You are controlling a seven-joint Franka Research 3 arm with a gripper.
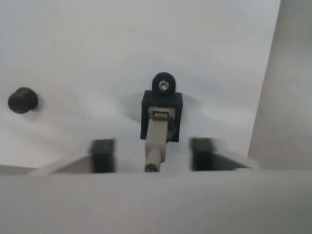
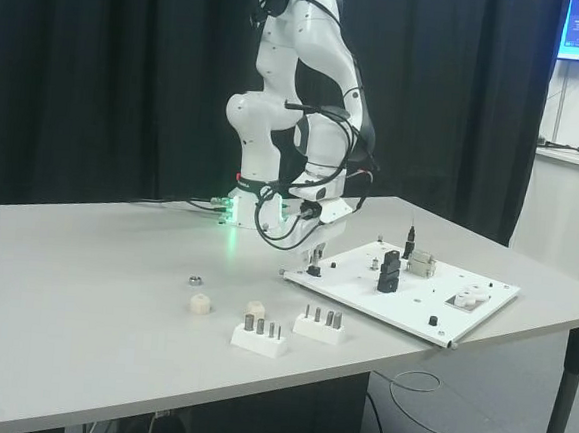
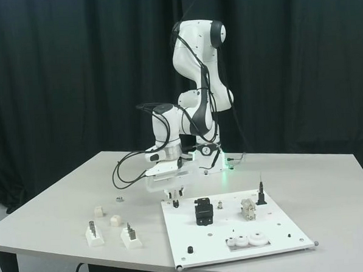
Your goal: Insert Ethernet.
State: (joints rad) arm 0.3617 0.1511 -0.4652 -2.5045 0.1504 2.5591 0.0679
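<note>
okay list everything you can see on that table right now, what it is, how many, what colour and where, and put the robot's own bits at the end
board: one, white, on the table's side nearest the screen
socket block: one, black, at the board's corner nearest the arm's base, under the hand
plug: one, grey, its tip in the socket block, between the fingers
clamp block: one, black, mid-board
gears: two, white, near the board's front edge
peg holders: two, white, on the table beside the board
small blocks: two, pale, by the holders
table: one, grey
arm: one, white, bolted at the back
hand: one, fingers black, apart beside the plug
</note>
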